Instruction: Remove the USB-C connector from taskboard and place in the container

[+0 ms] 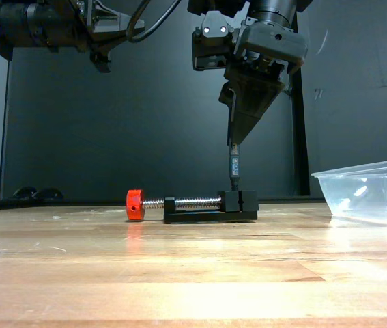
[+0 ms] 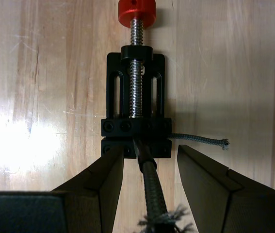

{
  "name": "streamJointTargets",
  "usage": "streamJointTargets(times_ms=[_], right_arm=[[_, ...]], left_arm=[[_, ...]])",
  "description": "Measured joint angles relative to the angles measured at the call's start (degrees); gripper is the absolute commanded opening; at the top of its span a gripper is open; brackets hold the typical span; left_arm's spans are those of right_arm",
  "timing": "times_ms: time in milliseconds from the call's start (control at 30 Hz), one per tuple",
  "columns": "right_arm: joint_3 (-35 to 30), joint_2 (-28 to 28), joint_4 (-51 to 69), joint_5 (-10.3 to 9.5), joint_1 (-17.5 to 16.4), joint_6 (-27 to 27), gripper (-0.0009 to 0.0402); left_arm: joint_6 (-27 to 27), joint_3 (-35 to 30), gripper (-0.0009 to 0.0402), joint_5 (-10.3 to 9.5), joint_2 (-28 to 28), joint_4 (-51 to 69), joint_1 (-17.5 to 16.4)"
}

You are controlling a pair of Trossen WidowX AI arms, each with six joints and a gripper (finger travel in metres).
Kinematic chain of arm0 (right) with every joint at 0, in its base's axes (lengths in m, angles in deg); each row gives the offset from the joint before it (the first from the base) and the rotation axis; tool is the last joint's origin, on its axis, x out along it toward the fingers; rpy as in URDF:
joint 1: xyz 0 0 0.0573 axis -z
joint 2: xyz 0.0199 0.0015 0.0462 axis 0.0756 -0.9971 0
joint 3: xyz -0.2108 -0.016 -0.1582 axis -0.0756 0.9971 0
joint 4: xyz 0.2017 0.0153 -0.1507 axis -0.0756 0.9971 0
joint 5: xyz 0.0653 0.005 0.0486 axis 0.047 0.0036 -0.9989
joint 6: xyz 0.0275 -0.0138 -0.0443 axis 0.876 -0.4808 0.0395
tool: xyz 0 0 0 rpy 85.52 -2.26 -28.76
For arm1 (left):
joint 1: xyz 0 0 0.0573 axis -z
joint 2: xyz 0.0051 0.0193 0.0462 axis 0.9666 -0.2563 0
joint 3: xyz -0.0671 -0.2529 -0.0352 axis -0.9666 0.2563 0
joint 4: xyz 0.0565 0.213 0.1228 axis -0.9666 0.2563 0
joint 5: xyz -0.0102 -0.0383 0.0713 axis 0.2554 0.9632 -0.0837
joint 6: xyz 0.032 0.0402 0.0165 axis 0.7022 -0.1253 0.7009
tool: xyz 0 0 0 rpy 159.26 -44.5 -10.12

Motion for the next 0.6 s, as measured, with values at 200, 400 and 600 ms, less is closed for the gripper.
streamJointTargets(times_ms=[200, 400, 600], right_arm=[[0.04, -0.37, -0.31, 0.0, 0.0, 0.0, 0.0148], [0.04, -0.37, -0.33, 0.0, 0.0, 0.0, 0.0112], [0.07, -0.37, -0.35, -0.04, 0.0, -0.04, 0.0075]], left_arm=[[0.0, 0.02, 0.0, 0.0, -0.02, 0.0, 0.0], [0.02, 0.02, 0.0, 0.0, 0.0, 0.0, 0.0], [0.02, 0.02, 0.0, 0.0, -0.02, 0.0, 0.0]])
